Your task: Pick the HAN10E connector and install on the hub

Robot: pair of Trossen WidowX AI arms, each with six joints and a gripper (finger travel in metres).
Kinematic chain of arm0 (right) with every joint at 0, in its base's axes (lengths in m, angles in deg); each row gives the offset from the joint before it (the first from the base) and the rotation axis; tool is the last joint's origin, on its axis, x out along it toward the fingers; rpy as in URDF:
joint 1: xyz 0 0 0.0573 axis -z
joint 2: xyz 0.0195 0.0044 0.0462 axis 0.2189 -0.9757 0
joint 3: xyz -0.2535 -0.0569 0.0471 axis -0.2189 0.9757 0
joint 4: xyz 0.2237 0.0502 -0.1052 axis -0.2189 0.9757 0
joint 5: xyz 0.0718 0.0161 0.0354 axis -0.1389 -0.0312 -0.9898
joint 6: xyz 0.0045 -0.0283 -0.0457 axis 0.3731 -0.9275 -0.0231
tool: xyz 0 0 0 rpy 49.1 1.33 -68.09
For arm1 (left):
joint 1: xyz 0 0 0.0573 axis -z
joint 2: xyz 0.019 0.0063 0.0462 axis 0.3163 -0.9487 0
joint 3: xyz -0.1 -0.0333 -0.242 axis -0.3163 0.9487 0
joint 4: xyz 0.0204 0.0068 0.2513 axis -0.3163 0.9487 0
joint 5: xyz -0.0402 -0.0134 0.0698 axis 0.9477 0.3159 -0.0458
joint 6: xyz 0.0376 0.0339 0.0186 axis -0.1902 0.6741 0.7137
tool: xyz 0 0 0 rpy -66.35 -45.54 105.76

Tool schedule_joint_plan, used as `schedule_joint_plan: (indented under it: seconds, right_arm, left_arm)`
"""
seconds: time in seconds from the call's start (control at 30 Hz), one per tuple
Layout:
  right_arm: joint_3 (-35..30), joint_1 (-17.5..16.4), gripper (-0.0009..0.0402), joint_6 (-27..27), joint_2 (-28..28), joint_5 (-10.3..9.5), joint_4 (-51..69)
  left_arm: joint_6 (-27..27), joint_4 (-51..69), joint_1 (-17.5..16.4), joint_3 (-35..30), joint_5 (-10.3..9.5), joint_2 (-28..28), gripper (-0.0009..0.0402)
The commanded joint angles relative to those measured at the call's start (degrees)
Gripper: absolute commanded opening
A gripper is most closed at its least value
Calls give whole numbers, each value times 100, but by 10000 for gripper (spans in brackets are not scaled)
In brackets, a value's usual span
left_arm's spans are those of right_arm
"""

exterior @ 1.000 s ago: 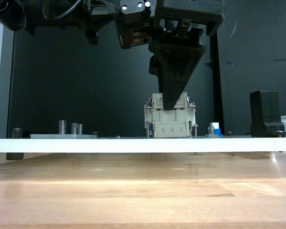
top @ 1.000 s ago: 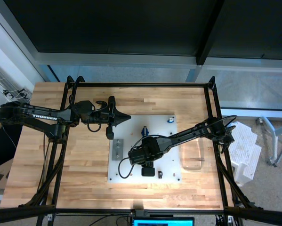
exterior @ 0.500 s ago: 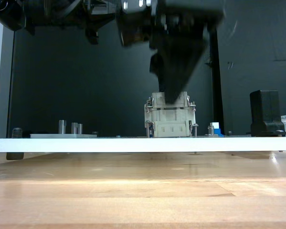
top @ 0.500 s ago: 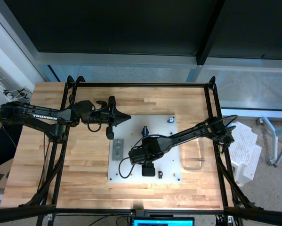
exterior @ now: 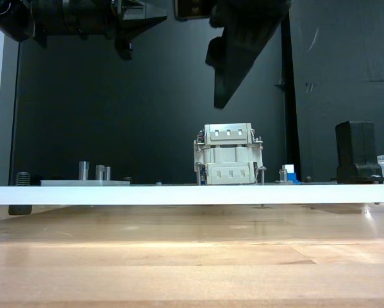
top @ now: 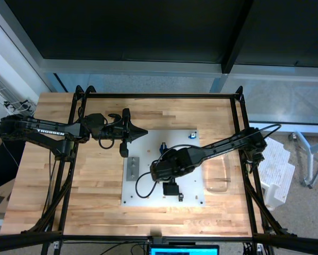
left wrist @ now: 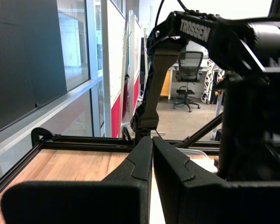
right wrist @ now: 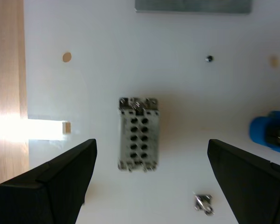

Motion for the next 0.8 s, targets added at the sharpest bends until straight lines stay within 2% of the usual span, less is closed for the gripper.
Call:
schedule_joint_plan:
  seconds: [0.03,0.33,0.63,0.8]
  right_arm:
    - [299,48,303,-98,352,4,-249]
    - [1661,498,220,-374,1685,2,-1799]
    - [3213,942,83,-979,3123,0,-4002]
    - [3936,1187,4,-1276,3740,-33,-5165]
  left_arm:
    - [2,-4,-2,-2,0,-2,0]
    - [0,-2,0,-2,0,-2,0]
    - [0,-2,-2,-2,0,-2,0]
    - [2,-2,-2,-2,0,-2,0]
